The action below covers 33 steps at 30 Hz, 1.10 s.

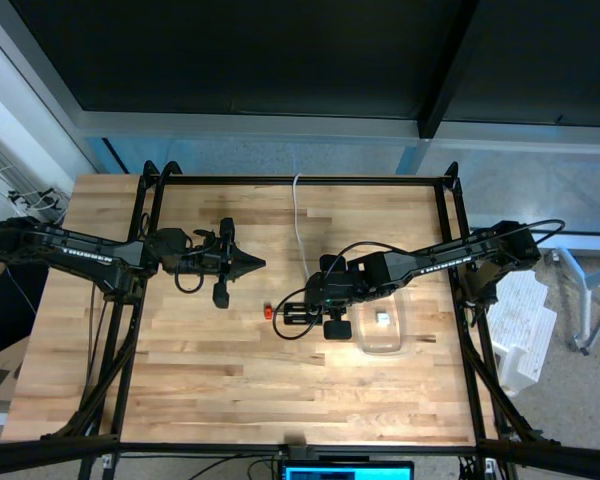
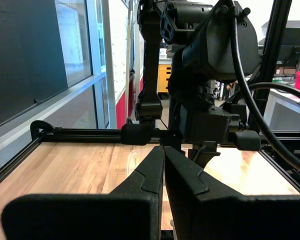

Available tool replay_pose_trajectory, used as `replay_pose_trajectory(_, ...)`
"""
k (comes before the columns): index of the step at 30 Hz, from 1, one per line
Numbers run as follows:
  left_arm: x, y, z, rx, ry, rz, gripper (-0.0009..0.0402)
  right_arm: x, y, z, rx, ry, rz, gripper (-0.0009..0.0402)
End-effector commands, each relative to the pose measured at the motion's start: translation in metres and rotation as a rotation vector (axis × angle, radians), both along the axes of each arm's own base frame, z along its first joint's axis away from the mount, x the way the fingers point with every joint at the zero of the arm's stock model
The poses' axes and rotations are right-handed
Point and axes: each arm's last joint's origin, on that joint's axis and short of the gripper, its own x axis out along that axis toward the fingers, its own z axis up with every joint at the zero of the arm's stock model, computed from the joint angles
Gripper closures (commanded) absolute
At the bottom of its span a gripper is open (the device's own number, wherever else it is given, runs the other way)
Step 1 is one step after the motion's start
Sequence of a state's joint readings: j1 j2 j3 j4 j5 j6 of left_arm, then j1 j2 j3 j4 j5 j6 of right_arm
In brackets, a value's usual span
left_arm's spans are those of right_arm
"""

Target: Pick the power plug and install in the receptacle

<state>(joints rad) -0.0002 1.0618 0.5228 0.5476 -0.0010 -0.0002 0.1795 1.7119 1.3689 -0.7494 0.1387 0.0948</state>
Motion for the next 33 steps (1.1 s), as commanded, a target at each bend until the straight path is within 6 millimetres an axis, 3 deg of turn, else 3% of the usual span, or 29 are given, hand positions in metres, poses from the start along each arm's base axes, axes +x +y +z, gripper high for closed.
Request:
replay_pose_trajectory(1,0.000,0.000,0.000,0.000,0.000,0.000,0.0393,0.000,0.000,-0.001,-0.001,0.002,0.000,0.0393)
replay_pose_trajectory(33,0.000,0.000,0.000,0.000,0.000,0.000,0.0393,-0.001,0.000,-0.012,0.001,-0.006,0.001,0.0393)
